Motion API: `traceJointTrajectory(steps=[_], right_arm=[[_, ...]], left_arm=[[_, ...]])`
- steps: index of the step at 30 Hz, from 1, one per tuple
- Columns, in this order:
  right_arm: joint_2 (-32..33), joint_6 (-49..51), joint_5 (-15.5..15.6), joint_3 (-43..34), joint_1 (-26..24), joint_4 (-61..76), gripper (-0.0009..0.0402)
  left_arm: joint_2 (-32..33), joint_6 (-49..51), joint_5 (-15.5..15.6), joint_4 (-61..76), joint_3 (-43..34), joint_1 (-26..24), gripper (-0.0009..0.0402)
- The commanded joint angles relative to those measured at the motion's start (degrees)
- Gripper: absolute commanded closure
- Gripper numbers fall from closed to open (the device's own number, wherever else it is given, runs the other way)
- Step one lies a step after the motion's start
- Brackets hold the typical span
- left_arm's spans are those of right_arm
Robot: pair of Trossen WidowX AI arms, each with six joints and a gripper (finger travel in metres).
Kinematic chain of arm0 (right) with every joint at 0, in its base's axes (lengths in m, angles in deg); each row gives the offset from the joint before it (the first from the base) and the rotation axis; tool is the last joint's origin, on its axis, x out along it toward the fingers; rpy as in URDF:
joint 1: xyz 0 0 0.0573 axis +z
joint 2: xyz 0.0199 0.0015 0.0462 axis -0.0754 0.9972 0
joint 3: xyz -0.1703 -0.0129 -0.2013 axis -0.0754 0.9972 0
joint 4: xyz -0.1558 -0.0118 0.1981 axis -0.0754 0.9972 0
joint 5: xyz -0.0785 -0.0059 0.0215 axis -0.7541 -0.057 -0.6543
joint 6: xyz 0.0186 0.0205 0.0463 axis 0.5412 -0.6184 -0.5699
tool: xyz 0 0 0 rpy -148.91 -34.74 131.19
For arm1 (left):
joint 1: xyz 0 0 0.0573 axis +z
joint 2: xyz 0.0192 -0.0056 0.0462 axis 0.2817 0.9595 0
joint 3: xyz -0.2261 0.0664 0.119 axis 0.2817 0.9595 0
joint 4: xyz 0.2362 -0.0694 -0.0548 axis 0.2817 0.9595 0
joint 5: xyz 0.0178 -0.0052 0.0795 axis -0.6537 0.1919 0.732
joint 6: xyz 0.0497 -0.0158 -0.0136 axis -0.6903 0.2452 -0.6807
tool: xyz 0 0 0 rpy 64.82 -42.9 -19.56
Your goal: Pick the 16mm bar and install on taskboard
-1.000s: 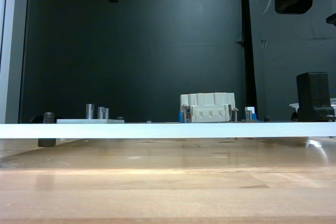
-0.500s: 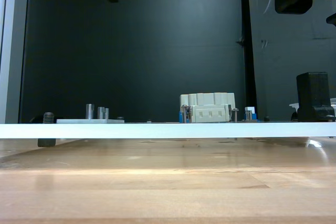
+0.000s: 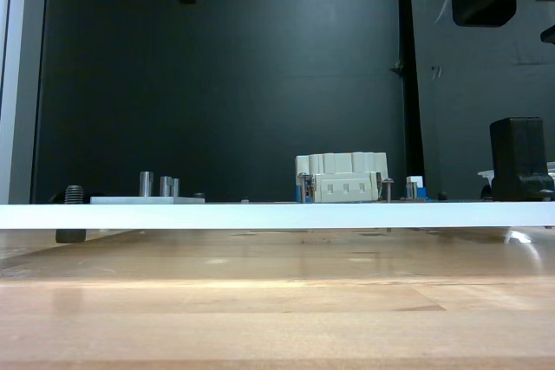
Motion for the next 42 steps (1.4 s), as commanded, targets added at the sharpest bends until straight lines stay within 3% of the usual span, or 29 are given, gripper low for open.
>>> traceJointTrajectory(steps=[1,28,33,42], right_arm=[[-0.2,0.0,0.0,0.1,0.0,0.3,0.0393],[-0.1,-0.8,0.0,5.7,0.0,-6.5,0.0390],[-0.1,-1.6,-0.5,5.6,0.0,-6.6,0.0358],[-1.3,-1.9,-0.9,5.4,0.0,-5.9,0.0261]], left_arm=[[0.0,0.0,0.0,0.1,0.0,0.0,0.0253],[0.0,0.0,0.0,1.0,0.0,0.0,0.0253],[0.0,0.0,0.0,1.0,0.0,0.0,0.0253],[0.0,0.0,0.0,1.0,0.0,0.0,0.0253]])
